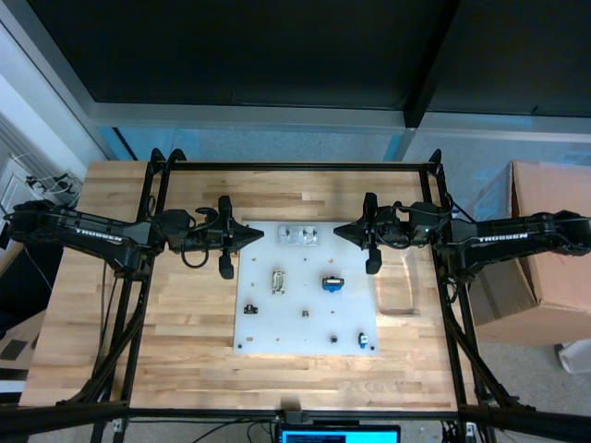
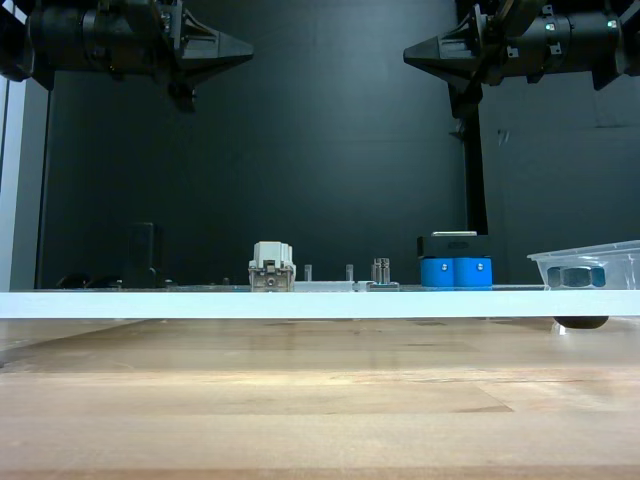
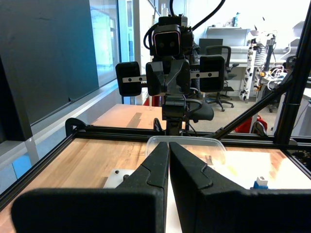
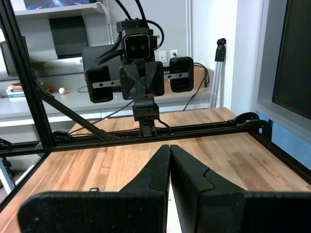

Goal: Unfasten the M12 nut and place it in the container

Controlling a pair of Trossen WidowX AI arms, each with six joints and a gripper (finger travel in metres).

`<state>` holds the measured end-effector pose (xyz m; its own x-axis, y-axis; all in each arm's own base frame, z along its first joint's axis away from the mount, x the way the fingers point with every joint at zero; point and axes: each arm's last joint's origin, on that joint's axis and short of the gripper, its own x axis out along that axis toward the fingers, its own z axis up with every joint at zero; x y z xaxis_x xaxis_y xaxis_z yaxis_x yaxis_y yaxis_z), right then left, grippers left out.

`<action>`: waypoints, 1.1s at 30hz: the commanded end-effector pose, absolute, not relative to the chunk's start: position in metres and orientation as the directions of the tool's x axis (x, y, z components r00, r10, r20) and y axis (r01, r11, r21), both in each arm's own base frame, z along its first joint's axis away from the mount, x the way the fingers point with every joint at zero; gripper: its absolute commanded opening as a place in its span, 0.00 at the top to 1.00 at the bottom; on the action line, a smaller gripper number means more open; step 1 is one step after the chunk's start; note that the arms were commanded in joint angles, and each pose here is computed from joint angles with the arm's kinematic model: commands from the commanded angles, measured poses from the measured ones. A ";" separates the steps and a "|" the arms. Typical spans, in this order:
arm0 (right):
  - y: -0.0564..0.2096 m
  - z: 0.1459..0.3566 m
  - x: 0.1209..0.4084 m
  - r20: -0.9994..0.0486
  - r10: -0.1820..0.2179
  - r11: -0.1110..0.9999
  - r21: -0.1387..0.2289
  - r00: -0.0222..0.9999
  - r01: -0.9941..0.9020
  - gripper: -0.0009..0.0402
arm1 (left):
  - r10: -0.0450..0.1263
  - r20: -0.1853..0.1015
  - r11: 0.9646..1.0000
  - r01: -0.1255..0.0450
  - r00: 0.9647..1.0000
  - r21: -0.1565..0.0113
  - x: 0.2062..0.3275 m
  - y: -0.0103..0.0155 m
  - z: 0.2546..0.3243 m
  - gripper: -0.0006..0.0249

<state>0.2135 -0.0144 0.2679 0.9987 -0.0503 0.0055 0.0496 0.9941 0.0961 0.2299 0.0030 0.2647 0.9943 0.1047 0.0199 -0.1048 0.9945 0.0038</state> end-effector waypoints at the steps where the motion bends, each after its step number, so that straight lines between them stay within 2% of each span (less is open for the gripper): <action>1: -0.014 0.268 0.213 0.006 -0.050 0.994 0.096 0.999 0.050 0.98 | 0.105 0.021 0.994 -0.105 0.994 0.004 0.230 0.0031 0.2650 0.98; 11: -0.014 0.268 0.214 0.006 -0.050 0.994 0.099 0.999 0.050 0.98 | 0.105 0.021 0.994 -0.105 0.994 0.004 0.230 0.0030 0.2650 0.98; 12: -0.014 0.268 0.214 0.005 -0.049 0.993 0.107 0.999 0.048 0.98 | 0.105 0.021 0.994 -0.105 0.994 0.004 0.230 0.0030 0.2649 0.98; 14: -0.014 0.269 0.214 0.006 -0.050 0.987 0.155 0.999 0.048 0.98 | 0.105 0.021 0.994 -0.105 0.994 0.004 0.230 0.0030 0.2650 0.98; 16: -0.014 0.271 0.215 -0.022 -0.047 0.983 0.175 0.999 0.050 0.98 | 0.105 0.021 0.994 -0.105 0.994 0.004 0.230 0.0030 0.2650 0.98; 20: -0.005 0.273 0.217 -0.162 -0.006 0.984 0.177 0.987 0.035 0.98 | 0.105 0.021 0.994 -0.105 0.994 0.004 0.230 0.0030 0.2650 0.98; 23: 0.004 0.277 0.220 -0.291 0.033 0.979 0.202 0.956 0.028 0.98 | 0.105 0.021 0.994 -0.105 0.994 0.004 0.230 0.0030 0.2649 0.98; 28: 0.023 0.279 0.229 -0.514 0.099 0.974 0.227 0.852 0.023 0.98 | 0.105 0.021 0.994 -0.105 0.994 0.004 0.230 0.0030 0.2650 0.98; 33: 0.040 0.281 0.240 -0.662 0.137 0.969 0.245 0.737 0.040 0.98 | 0.105 0.021 0.994 -0.105 0.994 0.004 0.230 0.0030 0.2650 0.98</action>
<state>0.2377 0.0359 0.2802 0.7628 0.1328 -0.6328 0.0311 0.9700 0.2410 0.2299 0.0030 0.2649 0.9943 0.1047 0.0207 -0.1048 0.9945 0.0037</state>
